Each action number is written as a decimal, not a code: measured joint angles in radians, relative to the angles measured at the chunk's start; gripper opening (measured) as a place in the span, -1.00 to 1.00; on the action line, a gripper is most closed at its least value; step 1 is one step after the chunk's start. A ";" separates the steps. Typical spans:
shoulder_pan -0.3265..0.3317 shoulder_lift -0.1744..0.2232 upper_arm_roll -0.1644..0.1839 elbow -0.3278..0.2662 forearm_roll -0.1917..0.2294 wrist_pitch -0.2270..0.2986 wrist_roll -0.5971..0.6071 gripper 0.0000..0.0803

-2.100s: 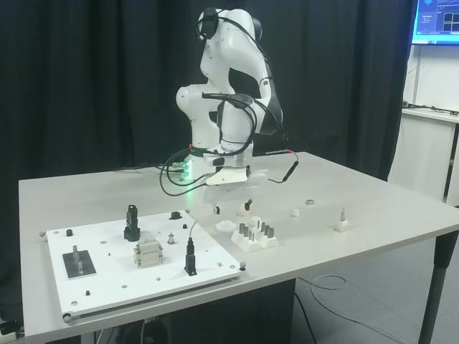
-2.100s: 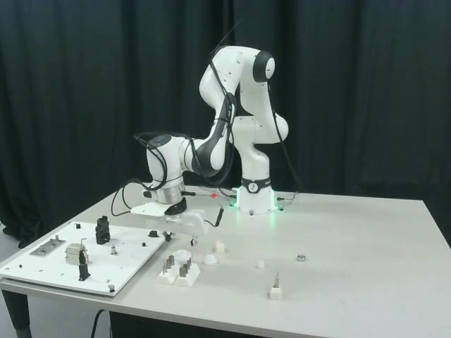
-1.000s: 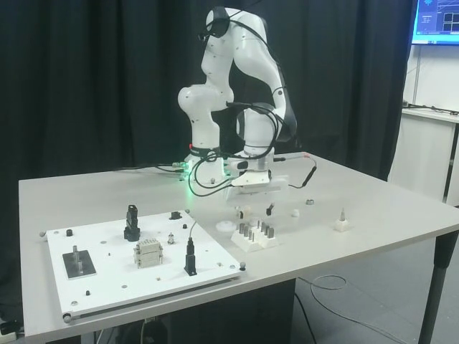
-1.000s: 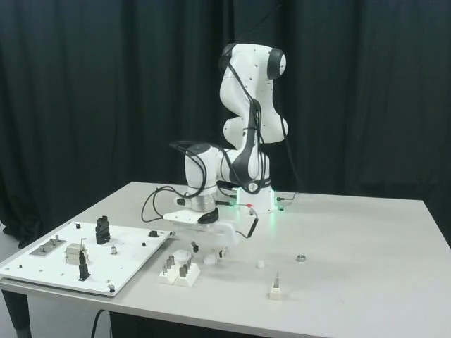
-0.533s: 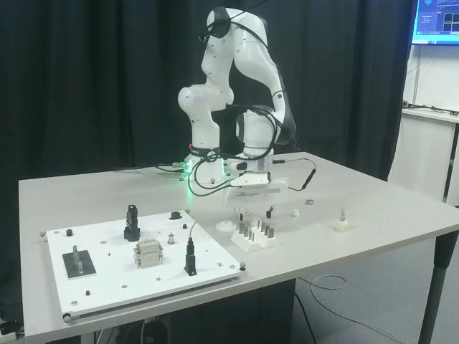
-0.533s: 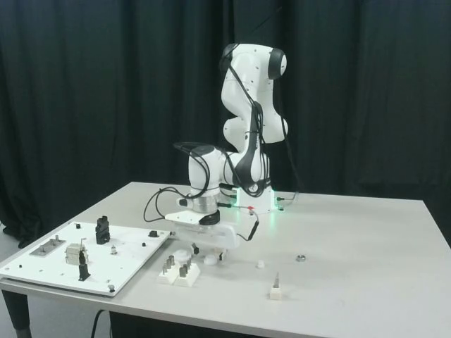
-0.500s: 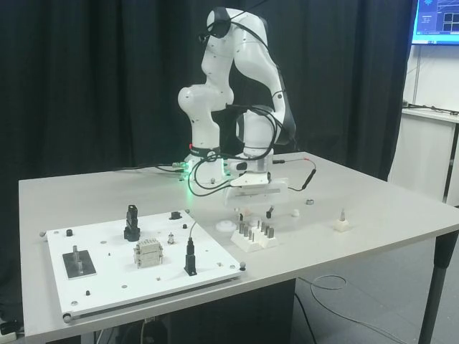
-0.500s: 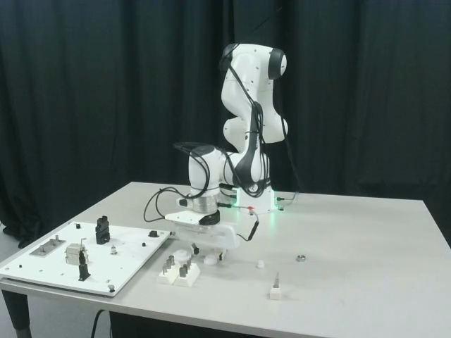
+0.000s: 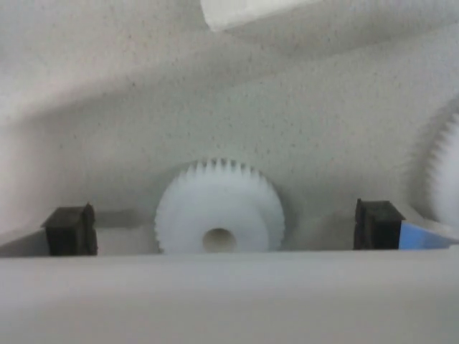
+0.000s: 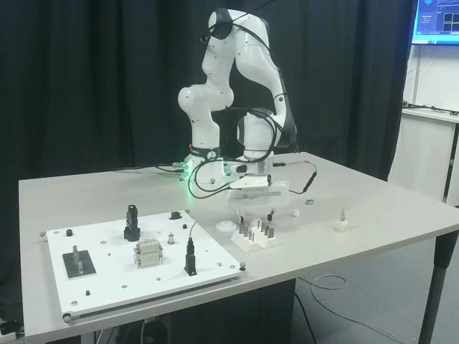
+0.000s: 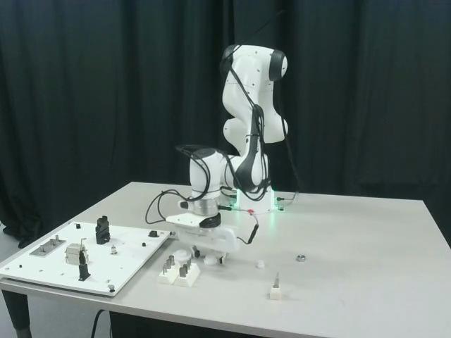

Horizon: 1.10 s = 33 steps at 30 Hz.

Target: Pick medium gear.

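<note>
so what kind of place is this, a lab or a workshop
Most likely a robotics lab: a white arm bolted to a grey table, black curtains all round, and a white board of assembly test parts.

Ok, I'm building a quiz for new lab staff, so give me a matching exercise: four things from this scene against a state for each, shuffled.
Things:
1. medium gear
2. gripper
3. white board
4. white block

States:
A. holds upright grey pins
B. open, low over the table
C. carries black and grey fixtures
D. lies flat between the fingertips, touching neither

Pairs: 1-D, 2-B, 3-C, 4-A
</note>
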 joint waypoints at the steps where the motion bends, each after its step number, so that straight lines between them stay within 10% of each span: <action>1: 0.000 0.002 0.001 0.000 0.001 0.002 0.000 0.99; 11: 0.000 0.022 0.012 0.000 0.016 0.029 0.000 0.99; 14: 0.000 0.020 0.012 0.000 0.019 0.029 0.000 0.42; 19: -0.001 0.008 0.012 -0.002 0.024 0.026 0.006 0.42; 20: -0.001 0.004 0.011 -0.003 0.024 0.025 0.006 -0.02; 33: -0.001 -0.037 0.008 -0.012 0.026 0.012 0.011 -0.01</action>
